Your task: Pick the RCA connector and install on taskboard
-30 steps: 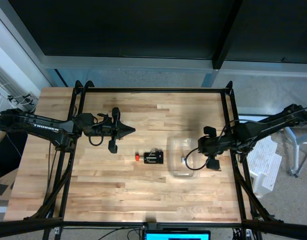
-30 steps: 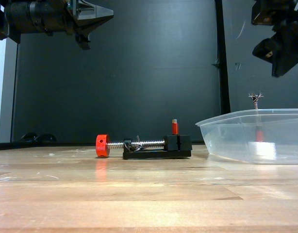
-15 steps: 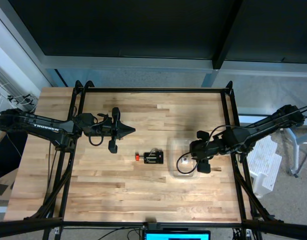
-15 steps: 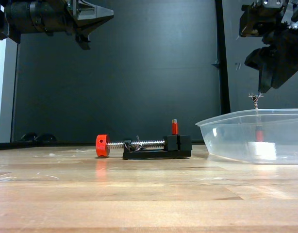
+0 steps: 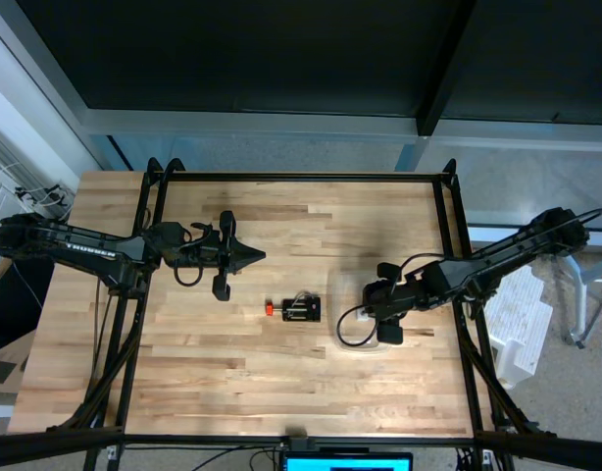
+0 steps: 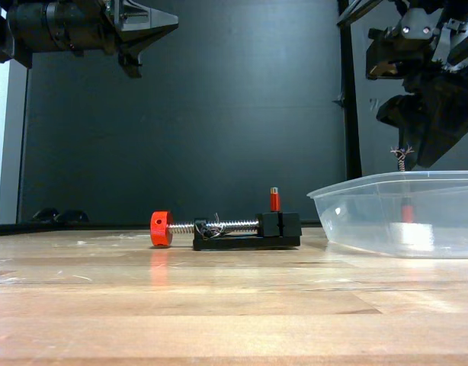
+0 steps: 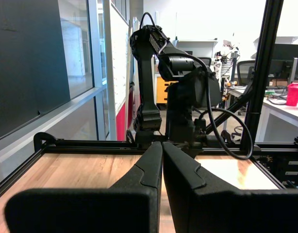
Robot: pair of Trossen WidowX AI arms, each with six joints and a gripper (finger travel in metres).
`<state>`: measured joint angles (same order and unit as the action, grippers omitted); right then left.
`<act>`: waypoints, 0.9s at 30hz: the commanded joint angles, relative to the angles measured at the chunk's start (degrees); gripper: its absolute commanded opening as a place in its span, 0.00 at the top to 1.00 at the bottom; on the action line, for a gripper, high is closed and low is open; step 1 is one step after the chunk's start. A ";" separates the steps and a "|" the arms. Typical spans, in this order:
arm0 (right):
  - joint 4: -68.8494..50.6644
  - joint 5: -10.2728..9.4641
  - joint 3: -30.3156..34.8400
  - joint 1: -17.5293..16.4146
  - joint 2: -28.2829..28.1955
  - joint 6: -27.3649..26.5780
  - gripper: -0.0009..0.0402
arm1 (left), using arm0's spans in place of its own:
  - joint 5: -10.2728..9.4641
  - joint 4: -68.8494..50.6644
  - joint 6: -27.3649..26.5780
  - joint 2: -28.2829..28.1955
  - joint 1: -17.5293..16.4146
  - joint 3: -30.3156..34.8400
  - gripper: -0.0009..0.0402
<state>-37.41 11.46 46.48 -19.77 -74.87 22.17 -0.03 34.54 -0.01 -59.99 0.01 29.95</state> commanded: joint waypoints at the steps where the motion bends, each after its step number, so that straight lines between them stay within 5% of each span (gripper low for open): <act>1: 1.33 0.07 -0.31 0.02 -1.49 -0.59 0.58 | 0.00 0.00 0.02 -0.02 0.00 0.00 0.98; 27: 8.48 1.01 -3.28 0.50 -7.26 -3.58 0.58 | 0.00 0.00 0.02 -0.02 0.00 0.00 0.98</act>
